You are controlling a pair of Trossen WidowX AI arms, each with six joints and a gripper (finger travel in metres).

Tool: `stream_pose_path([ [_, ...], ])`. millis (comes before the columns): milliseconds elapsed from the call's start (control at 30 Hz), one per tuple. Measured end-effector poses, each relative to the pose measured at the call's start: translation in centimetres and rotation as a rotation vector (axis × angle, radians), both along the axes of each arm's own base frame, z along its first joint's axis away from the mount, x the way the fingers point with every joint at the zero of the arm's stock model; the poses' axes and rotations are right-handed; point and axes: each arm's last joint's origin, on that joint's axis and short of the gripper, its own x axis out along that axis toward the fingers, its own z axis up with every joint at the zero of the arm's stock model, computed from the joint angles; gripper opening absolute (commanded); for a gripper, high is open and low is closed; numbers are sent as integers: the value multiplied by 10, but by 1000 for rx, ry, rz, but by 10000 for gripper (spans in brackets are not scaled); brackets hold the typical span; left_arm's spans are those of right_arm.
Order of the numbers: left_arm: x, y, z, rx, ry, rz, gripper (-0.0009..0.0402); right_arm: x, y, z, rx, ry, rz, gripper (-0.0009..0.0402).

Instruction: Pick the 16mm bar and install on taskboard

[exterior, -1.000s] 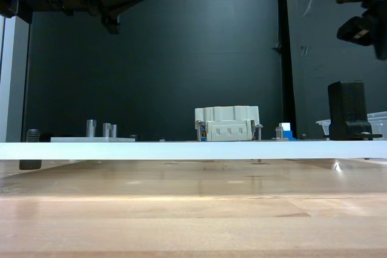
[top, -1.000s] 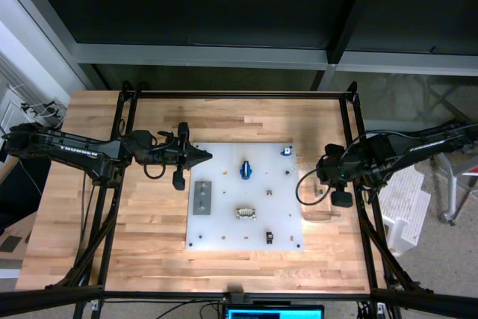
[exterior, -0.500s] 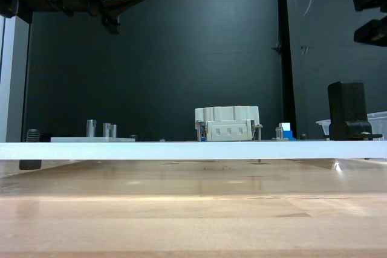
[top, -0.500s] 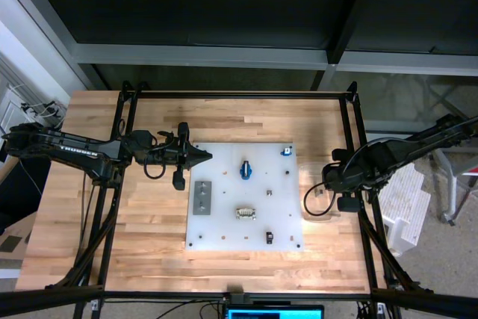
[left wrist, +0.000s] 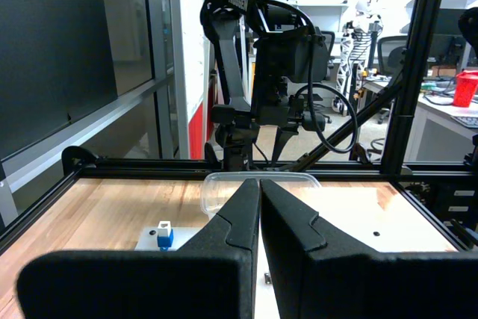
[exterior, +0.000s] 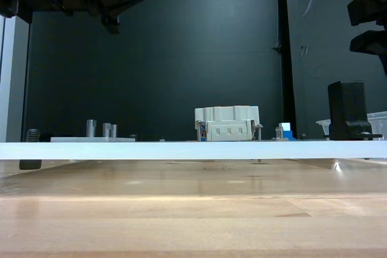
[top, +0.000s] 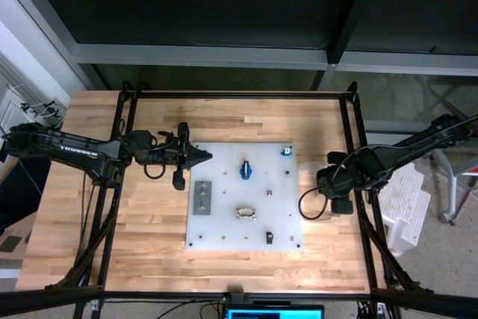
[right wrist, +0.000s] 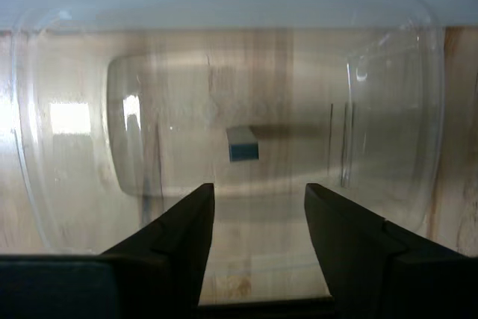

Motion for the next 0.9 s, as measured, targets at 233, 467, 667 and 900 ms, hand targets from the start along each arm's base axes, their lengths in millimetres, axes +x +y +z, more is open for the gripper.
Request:
stream_pose_path([
  [233, 0, 0, 0, 0, 0, 0, 0, 4, 3, -10, -12, 6, 13, 185],
  [467, 0, 0, 0, 0, -1, 0, 0, 4, 4, -19, -16, 8, 19, 185],
  [667, 0, 0, 0, 0, 0, 0, 0, 8, 6, -27, -39, 5, 26, 185],
  [900, 0, 0, 0, 0, 0, 0, 0, 6, 5, -38, -49, 9, 28, 185],
])
